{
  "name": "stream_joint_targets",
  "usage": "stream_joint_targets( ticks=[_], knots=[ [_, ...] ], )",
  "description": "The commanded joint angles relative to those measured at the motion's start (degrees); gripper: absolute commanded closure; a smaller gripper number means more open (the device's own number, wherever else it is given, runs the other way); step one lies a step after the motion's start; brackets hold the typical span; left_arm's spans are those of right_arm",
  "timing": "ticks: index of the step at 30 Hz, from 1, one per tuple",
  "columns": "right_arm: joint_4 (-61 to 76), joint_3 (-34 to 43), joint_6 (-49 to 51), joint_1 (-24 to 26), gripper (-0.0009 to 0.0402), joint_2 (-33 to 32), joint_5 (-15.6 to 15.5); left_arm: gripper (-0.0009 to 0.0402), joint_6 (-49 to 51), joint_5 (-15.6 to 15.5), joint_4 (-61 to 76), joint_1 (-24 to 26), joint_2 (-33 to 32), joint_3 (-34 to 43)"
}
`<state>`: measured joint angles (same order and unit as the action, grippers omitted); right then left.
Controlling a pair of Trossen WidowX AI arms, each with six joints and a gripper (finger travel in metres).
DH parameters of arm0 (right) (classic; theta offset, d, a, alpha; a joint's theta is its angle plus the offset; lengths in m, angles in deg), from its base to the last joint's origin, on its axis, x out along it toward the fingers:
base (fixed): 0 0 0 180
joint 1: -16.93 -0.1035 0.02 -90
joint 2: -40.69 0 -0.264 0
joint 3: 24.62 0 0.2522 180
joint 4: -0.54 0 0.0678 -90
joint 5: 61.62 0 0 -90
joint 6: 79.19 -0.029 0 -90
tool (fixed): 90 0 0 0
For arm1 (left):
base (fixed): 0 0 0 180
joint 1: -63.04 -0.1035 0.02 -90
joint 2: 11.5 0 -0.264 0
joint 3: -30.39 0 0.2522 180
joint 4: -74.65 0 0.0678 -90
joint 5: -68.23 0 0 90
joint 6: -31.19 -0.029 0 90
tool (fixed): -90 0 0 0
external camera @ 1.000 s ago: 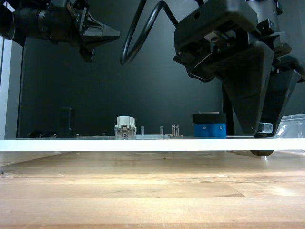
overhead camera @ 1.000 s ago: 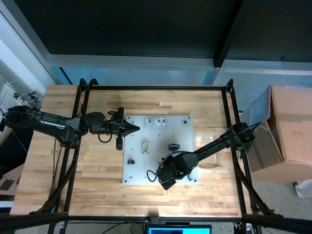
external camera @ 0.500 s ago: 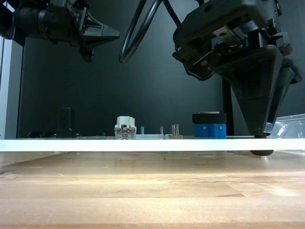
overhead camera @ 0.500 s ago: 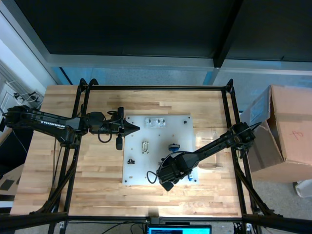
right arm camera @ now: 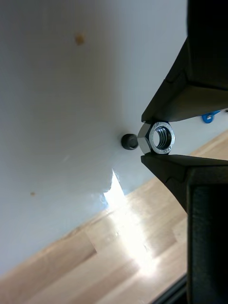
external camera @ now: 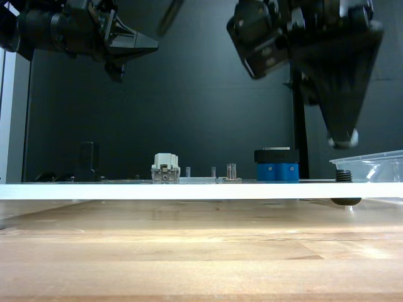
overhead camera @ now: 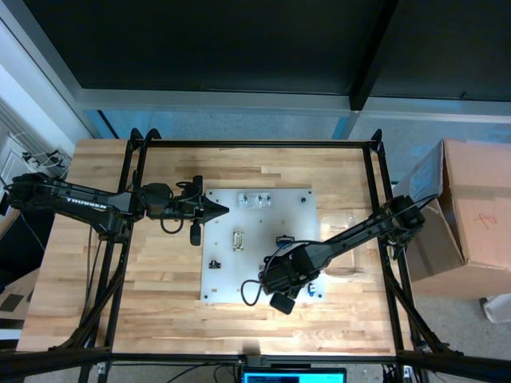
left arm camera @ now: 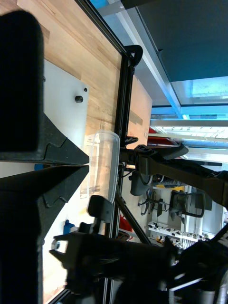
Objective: Unfasten the M12 nut and place it in the container
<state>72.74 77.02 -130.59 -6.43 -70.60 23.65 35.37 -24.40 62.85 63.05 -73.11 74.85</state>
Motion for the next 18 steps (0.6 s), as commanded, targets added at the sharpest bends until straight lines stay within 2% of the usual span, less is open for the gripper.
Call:
stream_joint_targets(
  ticks=[1, 6, 11, 18],
  knots=[
    [2.1, 0.0, 1.0, 0.4, 0.0385, 2.4, 0.0, 0.0393, 0.0, 0.0, 0.0, 0.0, 0.0, 0.0],
    [4.5, -1.2, 3.1, 0.5, 0.0385, 7.0, 4.0, 0.0393, 0.0, 0.0, 0.0, 0.0, 0.0, 0.0],
    [6.9, -4.4, 5.7, 0.5, 0.0385, 12.4, 5.6, 0.0393, 0.0, 0.0, 0.0, 0.0, 0.0, 0.0],
    [7.6, -16.1, 8.0, 1.6, 0.0385, 24.3, 6.3, 0.0393, 0.0, 0.0, 0.0, 0.0, 0.0, 0.0]
  ],
)
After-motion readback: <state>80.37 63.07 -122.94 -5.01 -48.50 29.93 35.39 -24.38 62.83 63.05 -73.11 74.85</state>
